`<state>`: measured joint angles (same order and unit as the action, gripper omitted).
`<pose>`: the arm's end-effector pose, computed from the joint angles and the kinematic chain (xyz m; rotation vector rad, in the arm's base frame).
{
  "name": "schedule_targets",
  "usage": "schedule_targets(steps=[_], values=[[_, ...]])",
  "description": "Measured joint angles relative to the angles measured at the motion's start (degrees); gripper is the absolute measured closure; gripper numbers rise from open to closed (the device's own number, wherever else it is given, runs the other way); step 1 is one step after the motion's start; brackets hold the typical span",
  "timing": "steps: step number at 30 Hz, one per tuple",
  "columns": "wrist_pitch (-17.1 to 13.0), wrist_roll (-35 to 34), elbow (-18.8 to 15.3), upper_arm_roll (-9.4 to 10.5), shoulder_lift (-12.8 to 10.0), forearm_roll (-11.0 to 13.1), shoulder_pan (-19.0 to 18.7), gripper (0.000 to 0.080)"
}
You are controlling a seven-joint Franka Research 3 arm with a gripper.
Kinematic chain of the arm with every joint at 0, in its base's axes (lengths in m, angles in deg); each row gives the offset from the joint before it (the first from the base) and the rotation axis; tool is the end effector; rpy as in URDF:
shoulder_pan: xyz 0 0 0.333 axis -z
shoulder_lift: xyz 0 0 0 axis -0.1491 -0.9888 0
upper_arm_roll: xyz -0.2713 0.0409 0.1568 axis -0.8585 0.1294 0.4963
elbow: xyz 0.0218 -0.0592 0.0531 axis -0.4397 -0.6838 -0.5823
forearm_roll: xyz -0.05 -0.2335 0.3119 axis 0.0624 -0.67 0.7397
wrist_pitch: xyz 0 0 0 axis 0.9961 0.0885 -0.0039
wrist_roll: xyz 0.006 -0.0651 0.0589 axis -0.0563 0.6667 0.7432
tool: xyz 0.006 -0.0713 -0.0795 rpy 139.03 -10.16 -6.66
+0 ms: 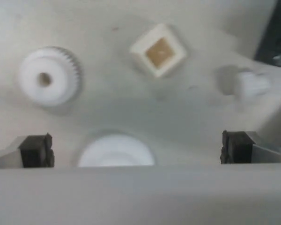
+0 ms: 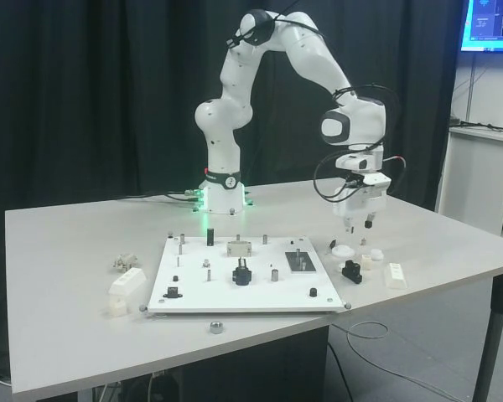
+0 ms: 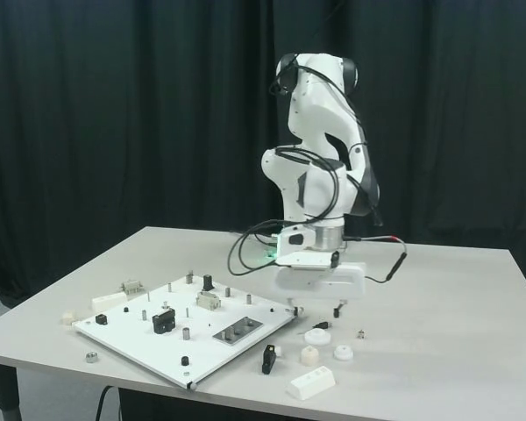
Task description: Remove round peg 4.
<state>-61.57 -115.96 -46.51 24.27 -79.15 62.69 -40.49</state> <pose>0.5586 0.1412 0.2595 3.0145 -0.7617 0.1621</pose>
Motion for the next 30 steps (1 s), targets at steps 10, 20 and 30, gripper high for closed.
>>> schedule_targets(steps=[10, 20, 30], values=[[1.5, 6.7, 1.2, -0.09, 0.5, 0.0, 5.1, 0.0003], [3.2, 13.8, 1.4, -1.20, 1.4, -0.8, 10.8, 0.0003], [4.7, 18.6, 1.9, -1.99, 1.6, -0.8, 16.2, 0.0003]])
